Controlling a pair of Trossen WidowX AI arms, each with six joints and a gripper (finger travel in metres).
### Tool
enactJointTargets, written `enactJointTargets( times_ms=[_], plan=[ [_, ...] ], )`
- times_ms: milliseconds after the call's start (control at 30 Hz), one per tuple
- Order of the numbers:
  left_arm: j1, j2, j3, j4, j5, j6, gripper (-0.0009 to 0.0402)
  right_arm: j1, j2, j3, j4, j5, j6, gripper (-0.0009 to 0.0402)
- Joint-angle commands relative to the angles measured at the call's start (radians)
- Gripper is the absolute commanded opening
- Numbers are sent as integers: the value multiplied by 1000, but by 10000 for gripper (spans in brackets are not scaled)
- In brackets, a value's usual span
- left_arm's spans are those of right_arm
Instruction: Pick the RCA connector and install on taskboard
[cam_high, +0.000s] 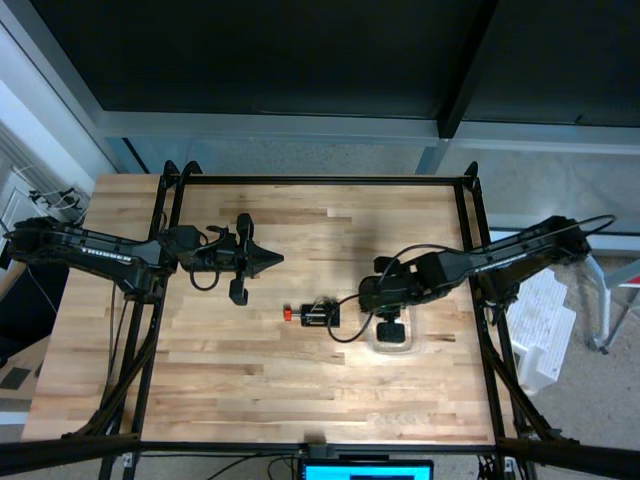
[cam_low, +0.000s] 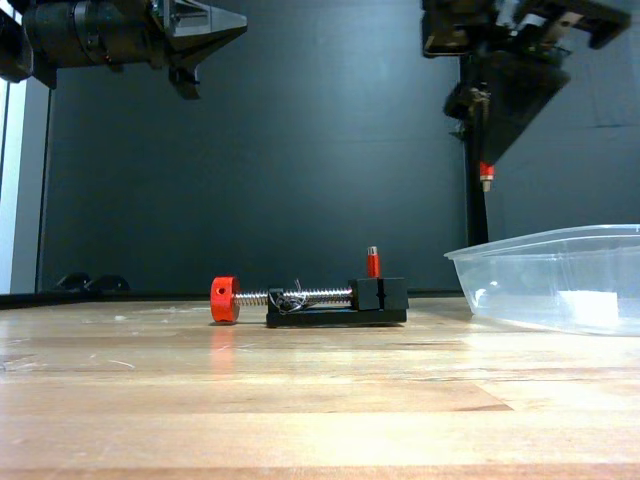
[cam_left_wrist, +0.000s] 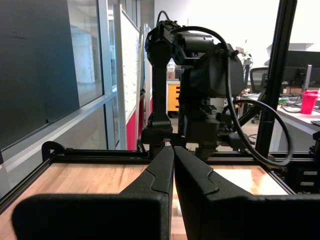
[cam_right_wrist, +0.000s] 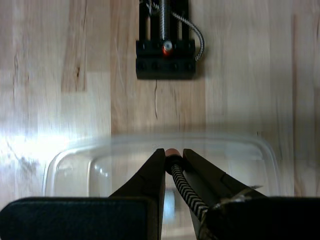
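The RCA connector (cam_right_wrist: 173, 152) is a red-tipped plug on a black-and-white braided cable. My right gripper (cam_right_wrist: 173, 157) is shut on it, pointing down over the clear tray. From table height the red tip (cam_low: 485, 176) hangs below the right gripper (cam_low: 487, 150), well above the tray. The taskboard (cam_high: 320, 314) is a black block with a red-orange knob (cam_low: 224, 299), a metal screw and an upright red post (cam_low: 372, 262). It lies left of the tray (cam_right_wrist: 165, 55). My left gripper (cam_high: 272, 260) hovers high at the left, shut and empty (cam_left_wrist: 173, 150).
A clear plastic tray (cam_low: 520, 275) stands on the wood right of the taskboard, beneath the right gripper (cam_high: 390, 326). A whitish patch (cam_low: 590, 305) shows through its wall. A black frame (cam_high: 320, 180) borders the table.
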Motion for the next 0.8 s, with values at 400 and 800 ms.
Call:
enactJointTargets(
  times_ms=[400,800],
  plan=[
    [0,0,0,0,0,0,0,-37,209,195,5,0,-13,0],
    [0,0,0,0,0,0,0,-48,325,290,23,-1,-13,0]
  ],
)
